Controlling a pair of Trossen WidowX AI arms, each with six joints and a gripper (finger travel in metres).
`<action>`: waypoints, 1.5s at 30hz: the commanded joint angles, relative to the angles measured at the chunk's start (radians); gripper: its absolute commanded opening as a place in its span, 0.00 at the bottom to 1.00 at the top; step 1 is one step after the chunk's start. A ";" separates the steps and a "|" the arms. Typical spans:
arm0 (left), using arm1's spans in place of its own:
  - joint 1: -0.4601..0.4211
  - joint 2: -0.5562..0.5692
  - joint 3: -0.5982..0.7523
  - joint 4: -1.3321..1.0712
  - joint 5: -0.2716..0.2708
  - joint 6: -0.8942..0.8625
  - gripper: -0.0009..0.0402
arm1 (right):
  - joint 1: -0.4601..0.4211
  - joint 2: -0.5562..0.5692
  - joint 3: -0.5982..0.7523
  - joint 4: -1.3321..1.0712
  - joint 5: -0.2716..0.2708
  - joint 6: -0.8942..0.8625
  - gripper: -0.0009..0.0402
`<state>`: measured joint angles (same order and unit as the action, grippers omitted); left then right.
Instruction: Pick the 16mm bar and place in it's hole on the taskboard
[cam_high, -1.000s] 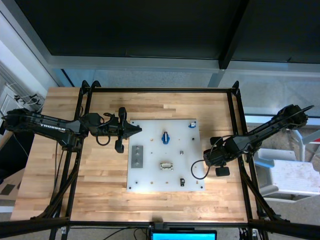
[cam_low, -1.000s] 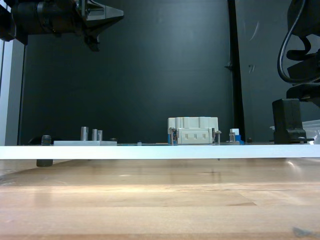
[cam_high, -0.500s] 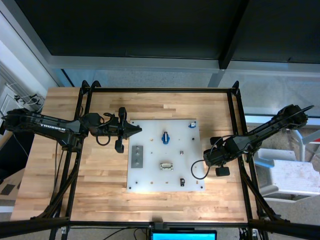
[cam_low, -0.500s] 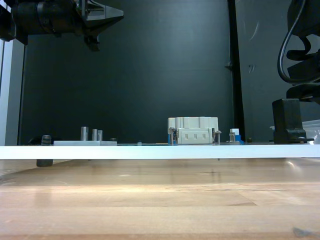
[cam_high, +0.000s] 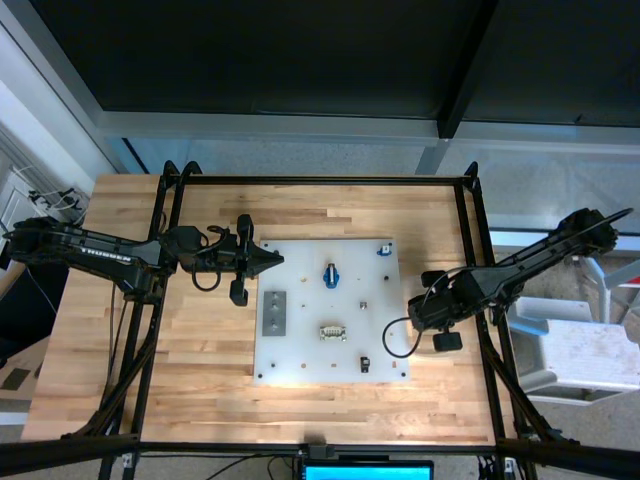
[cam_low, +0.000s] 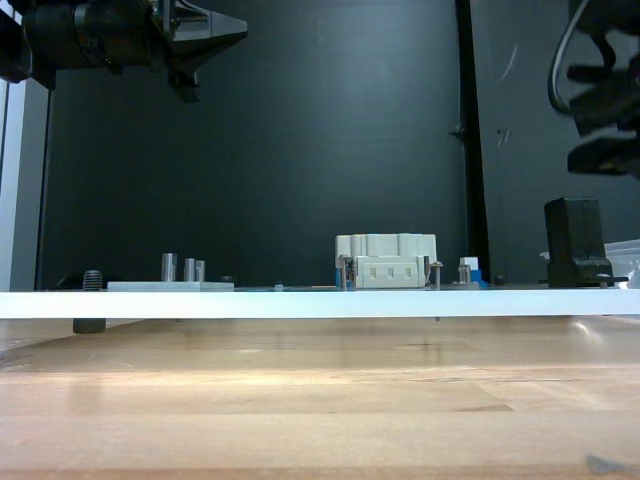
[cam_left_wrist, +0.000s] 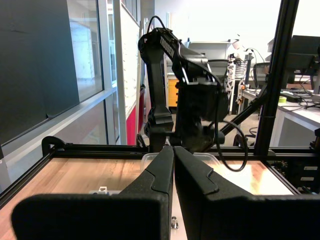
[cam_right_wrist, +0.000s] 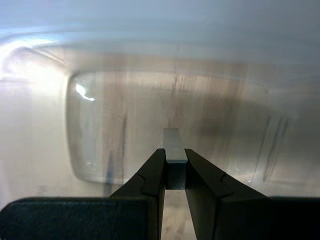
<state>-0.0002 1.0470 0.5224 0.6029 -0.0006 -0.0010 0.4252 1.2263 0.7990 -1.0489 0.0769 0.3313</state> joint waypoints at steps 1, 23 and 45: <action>0.000 0.000 0.000 0.000 0.000 0.000 0.02 | 0.000 -0.006 0.051 -0.071 0.000 0.001 0.03; 0.000 0.000 0.000 0.000 0.000 0.000 0.02 | 0.001 -0.006 0.173 -0.167 0.000 0.001 0.03; 0.000 0.000 0.000 0.000 0.000 0.000 0.02 | -0.020 0.160 0.333 -0.151 0.001 -0.053 0.03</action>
<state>-0.0002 1.0470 0.5224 0.6029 -0.0002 -0.0006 0.4068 1.3754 1.1206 -1.1988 0.0776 0.2813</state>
